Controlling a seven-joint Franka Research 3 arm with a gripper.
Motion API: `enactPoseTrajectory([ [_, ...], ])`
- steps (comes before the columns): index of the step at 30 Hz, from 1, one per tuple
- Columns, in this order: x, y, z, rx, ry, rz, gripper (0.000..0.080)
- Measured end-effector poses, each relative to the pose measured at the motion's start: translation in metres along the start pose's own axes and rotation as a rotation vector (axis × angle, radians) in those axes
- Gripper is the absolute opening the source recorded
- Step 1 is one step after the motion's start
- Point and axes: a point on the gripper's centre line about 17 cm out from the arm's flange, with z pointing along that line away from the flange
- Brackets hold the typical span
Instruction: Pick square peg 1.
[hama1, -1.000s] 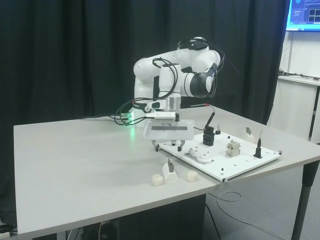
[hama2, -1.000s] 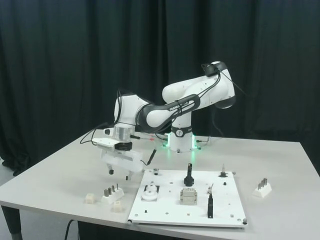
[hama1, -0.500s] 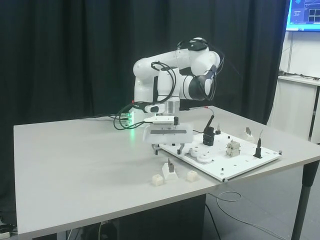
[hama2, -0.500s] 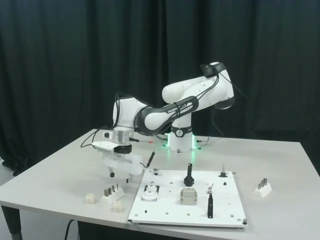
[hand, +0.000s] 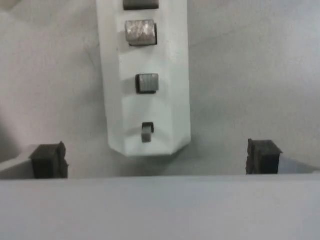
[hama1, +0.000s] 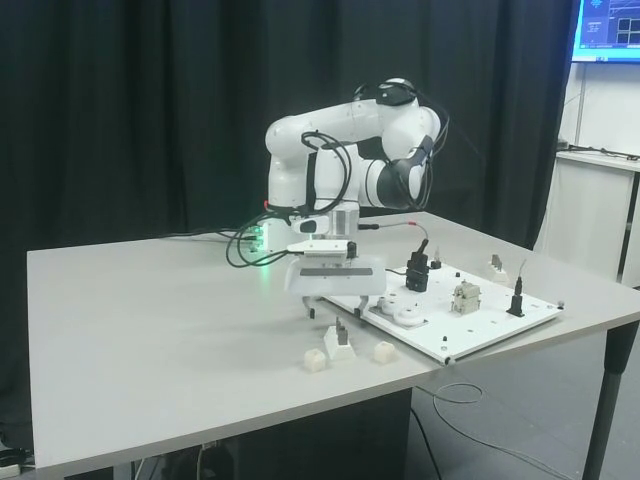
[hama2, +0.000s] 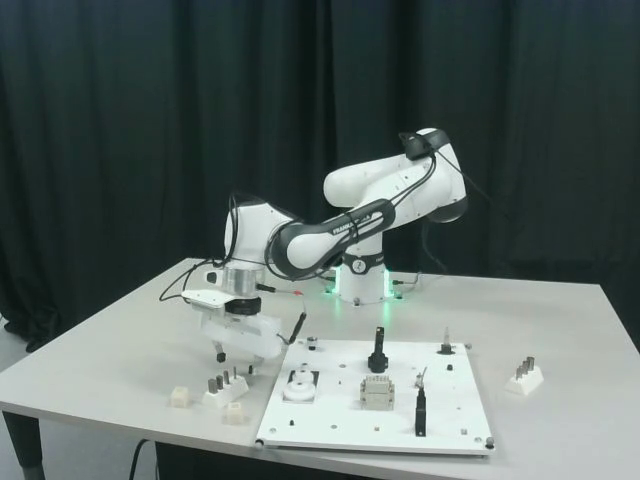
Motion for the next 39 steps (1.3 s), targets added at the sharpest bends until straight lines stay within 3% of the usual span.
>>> enactPoseTrajectory([
  [19, 0.0036, -0.0030, 0.0058, -0.011, 0.014, -0.024, 0.0800],
  [20, 0.0037, -0.0033, 0.0059, -0.010, 0.015, -0.025, 0.0690],
  [21, 0.0039, -0.0035, 0.0060, -0.009, 0.015, -0.026, 0.0690],
  [22, 0.0040, -0.0037, 0.0060, -0.009, 0.016, -0.027, 0.0516],
  [28, 0.0043, -0.0036, 0.0059, -0.009, 0.017, -0.030, 0.0516],
  [29, 0.0044, -0.0035, 0.0059, -0.009, 0.017, -0.030, 0.0300],
  [33, 0.0047, -0.0030, 0.0058, -0.010, 0.018, -0.032, 0.0300],
  [34, 0.0048, -0.0028, 0.0058, -0.010, 0.019, -0.032, 0.0152],
  [39, 0.0050, -0.0021, 0.0057, -0.011, 0.019, -0.033, 0.0152],
])
